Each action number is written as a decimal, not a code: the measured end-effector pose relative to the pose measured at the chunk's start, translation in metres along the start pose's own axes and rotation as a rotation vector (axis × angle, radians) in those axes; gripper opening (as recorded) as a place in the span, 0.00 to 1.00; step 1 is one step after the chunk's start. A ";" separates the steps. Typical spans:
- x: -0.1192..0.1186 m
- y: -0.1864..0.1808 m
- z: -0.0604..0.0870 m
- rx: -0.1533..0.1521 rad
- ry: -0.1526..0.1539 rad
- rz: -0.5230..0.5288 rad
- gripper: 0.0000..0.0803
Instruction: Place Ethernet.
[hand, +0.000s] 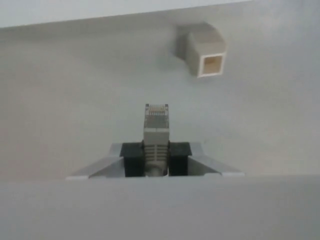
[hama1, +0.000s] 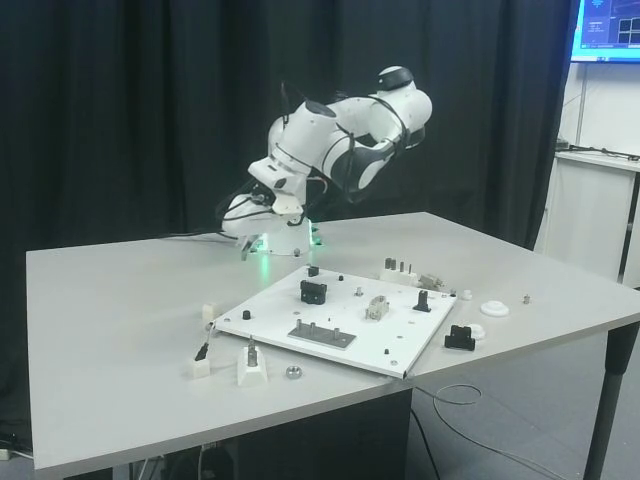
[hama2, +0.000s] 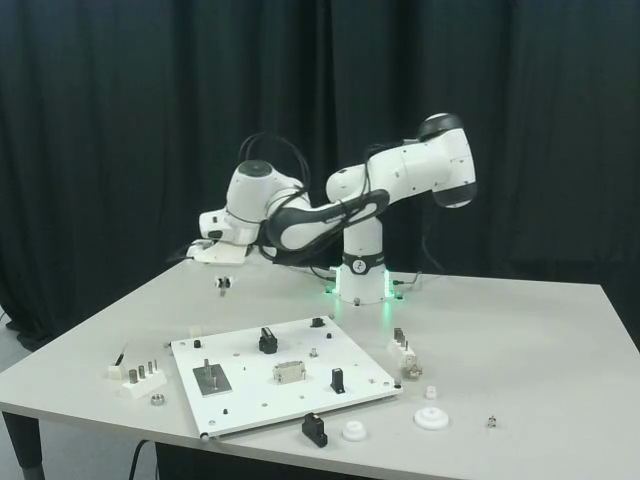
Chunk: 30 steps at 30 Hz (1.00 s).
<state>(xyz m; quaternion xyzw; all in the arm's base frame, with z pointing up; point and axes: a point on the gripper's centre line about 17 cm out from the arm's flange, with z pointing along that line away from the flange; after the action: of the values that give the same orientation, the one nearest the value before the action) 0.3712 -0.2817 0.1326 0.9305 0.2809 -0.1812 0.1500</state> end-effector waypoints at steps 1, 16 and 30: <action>0.000 0.003 0.002 0.001 0.005 -0.005 0.12; -0.007 0.029 0.040 0.035 0.015 -0.039 0.12; -0.004 0.040 0.062 0.053 0.038 -0.036 0.12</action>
<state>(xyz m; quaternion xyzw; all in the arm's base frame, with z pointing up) 0.3751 -0.3389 0.0863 0.9321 0.2957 -0.1734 0.1166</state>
